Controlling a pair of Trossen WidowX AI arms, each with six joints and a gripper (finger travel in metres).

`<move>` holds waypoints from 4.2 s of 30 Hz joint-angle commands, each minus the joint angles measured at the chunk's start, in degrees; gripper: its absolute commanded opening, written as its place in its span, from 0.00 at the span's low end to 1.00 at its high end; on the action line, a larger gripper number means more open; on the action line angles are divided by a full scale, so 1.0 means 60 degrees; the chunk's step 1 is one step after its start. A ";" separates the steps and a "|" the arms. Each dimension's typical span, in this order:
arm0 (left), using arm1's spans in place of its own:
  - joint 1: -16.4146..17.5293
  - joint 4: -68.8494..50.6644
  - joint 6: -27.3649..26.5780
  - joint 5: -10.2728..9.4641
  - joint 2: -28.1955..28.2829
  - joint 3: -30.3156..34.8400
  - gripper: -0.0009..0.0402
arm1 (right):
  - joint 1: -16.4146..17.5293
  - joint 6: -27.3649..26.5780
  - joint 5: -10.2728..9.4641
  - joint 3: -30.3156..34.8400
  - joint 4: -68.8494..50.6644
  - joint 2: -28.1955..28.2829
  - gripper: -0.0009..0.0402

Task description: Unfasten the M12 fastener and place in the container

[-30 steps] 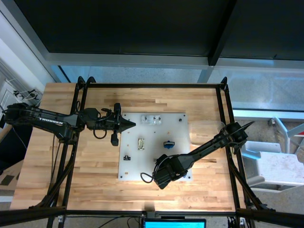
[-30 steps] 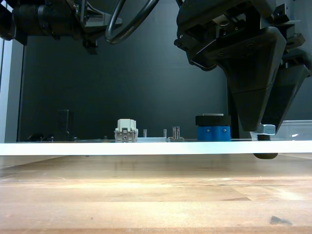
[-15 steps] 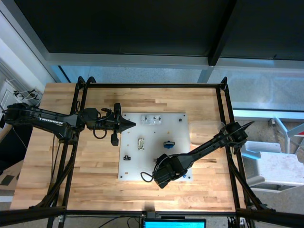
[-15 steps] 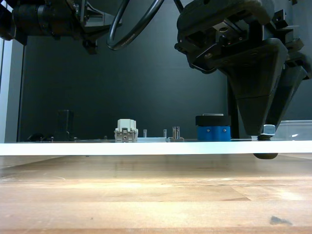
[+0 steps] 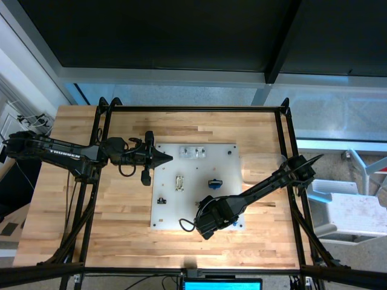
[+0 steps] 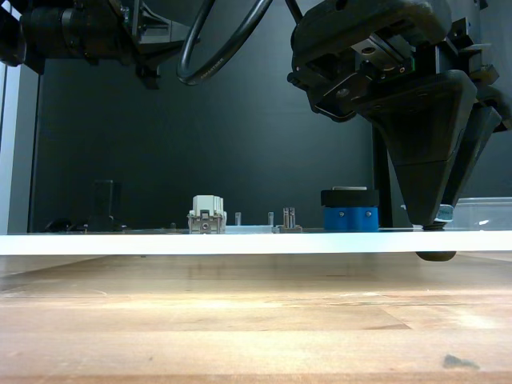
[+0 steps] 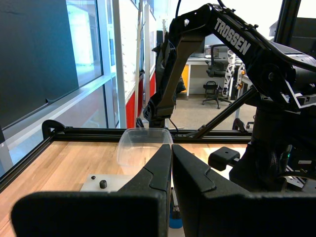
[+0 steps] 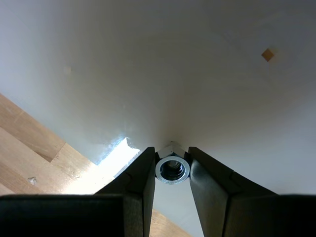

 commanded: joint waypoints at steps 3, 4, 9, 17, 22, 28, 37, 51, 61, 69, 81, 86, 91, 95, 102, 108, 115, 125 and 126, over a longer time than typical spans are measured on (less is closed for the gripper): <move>0.0000 0.0004 0.0000 0.0004 0.0004 0.0000 0.02 | -0.0004 -0.0036 0.0000 0.0004 0.0000 -0.0044 0.08; 0.0004 0.0004 0.0000 0.0004 0.0004 0.0000 0.02 | -0.0004 -0.0036 0.0000 0.0004 0.0000 -0.0058 0.08; 0.0000 0.0004 0.0000 0.0004 0.0004 0.0000 0.02 | -0.0004 -0.0036 -0.0004 0.0004 -0.0004 -0.0131 0.08; 0.0000 0.0004 0.0000 0.0004 0.0004 0.0000 0.02 | -0.0004 -0.0055 -0.0007 0.0004 -0.0189 -0.0572 0.08; 0.0004 0.0000 0.0000 0.0004 0.0004 0.0000 0.02 | -0.0015 -0.0393 -0.0011 0.0004 -0.0295 -0.1038 0.08; 0.0000 0.0000 0.0000 0.0004 0.0004 0.0000 0.02 | -0.0109 -0.0637 0.0011 -0.0007 -0.0798 -0.1606 0.08; 0.0004 0.0000 0.0000 0.0004 0.0004 0.0000 0.02 | -0.0408 -0.1348 0.0011 -0.0659 -0.1016 -0.2357 0.08; 0.0000 0.0000 0.0000 0.0004 0.0004 0.0000 0.02 | -0.1351 -0.2929 0.0022 -0.3381 -0.0918 -0.4747 0.08; 0.0000 0.0000 0.0000 0.0004 0.0004 0.0000 0.02 | -0.2514 -0.4688 0.0018 -0.4790 -0.0980 -0.6229 0.08; 0.0000 0.0000 0.0000 0.0004 0.0004 0.0000 0.02 | -0.3676 -0.5989 0.0018 -0.5880 -0.1115 -0.7275 0.08; 0.0004 0.0000 0.0000 0.0004 0.0004 0.0000 0.02 | -0.5129 -0.7038 0.0018 -0.7606 -0.1158 -0.8506 0.08; 0.0000 0.0004 0.0000 0.0004 0.0004 0.0000 0.02 | -0.5282 -0.7209 0.0025 -0.7963 -0.1166 -0.8695 0.08; 0.0004 0.0004 0.0000 0.0004 0.0004 0.0000 0.02 | -0.5282 -0.7202 0.0375 -0.7996 -0.1202 -0.8735 0.08; 0.0004 0.0000 0.0000 0.0004 0.0004 0.0000 0.02 | -0.5282 -0.7206 0.0470 -0.7996 -0.1195 -0.8735 0.08; 0.0004 0.0000 0.0000 0.0004 0.0004 0.0000 0.02 | -0.5278 -0.7187 0.0433 -0.7996 -0.1231 -0.8735 0.16; 0.0000 0.0000 0.0000 0.0004 0.0004 0.0000 0.02 | -0.5278 -0.7165 0.0433 -0.7996 -0.1224 -0.8735 0.34; 0.0000 0.0004 0.0000 0.0004 0.0004 0.0000 0.02 | -0.5278 -0.7169 0.0433 -0.7996 -0.1224 -0.8735 0.52; 0.0000 0.0004 0.0000 0.0004 0.0004 0.0000 0.02 | -0.5282 -0.7162 0.0430 -0.7996 -0.1231 -0.8735 0.64; 0.0000 0.0000 0.0000 0.0004 0.0004 0.0000 0.02 | -0.5278 -0.7162 0.0430 -0.7996 -0.1231 -0.8735 0.65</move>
